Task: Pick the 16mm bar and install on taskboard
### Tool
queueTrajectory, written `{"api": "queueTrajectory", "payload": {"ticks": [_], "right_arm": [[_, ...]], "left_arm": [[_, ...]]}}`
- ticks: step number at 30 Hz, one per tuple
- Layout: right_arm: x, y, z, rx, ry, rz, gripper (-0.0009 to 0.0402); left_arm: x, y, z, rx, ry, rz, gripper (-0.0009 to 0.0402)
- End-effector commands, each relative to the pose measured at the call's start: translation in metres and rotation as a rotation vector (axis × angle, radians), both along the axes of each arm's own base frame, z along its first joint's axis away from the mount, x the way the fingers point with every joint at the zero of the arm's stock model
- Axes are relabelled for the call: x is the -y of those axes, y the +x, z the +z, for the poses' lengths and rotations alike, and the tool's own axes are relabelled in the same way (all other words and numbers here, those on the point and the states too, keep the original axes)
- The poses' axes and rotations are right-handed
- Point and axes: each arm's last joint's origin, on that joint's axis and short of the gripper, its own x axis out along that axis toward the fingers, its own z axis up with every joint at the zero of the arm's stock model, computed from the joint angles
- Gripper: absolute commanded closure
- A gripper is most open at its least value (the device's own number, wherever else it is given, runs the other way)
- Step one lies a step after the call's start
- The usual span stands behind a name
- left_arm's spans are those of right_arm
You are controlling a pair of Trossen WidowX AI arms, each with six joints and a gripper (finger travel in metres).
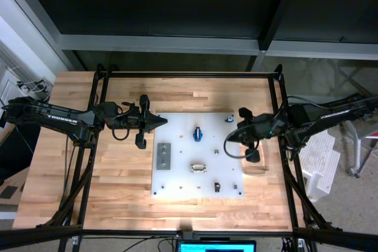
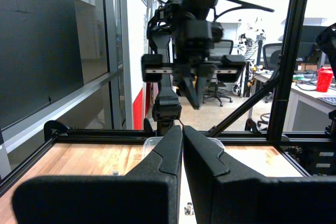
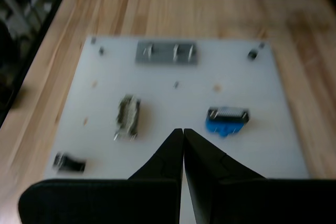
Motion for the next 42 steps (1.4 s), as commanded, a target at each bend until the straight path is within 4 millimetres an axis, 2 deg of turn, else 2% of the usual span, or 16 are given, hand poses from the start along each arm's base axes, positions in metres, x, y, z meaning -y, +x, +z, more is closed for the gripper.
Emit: {"api": "queueTrajectory", "payload": {"ticks": [1,14,24,42], "right_arm": [[0.01,0.001,-0.004,0.074,0.016,0.015,0.0393],[0.046,0.007,-0.014,0.403,0.013,-0.013,0.0393],[0.052,0.009,-0.021,0.612,0.025,-0.059,0.0393],[0.062,0.007,-0.028,0.636,0.051,-0.061,0.0394]], "left_arm": [[0.0,0.0,0.0,0.0,0.0,0.0,0.0393],[0.0,0.0,0.0,0.0,0.0,0.0,0.0393],[0.0,0.0,0.0,0.0,0.0,0.0,0.0393],[0.0,0.0,0.0,0.0,0.0,0.0,0.0393]]}}
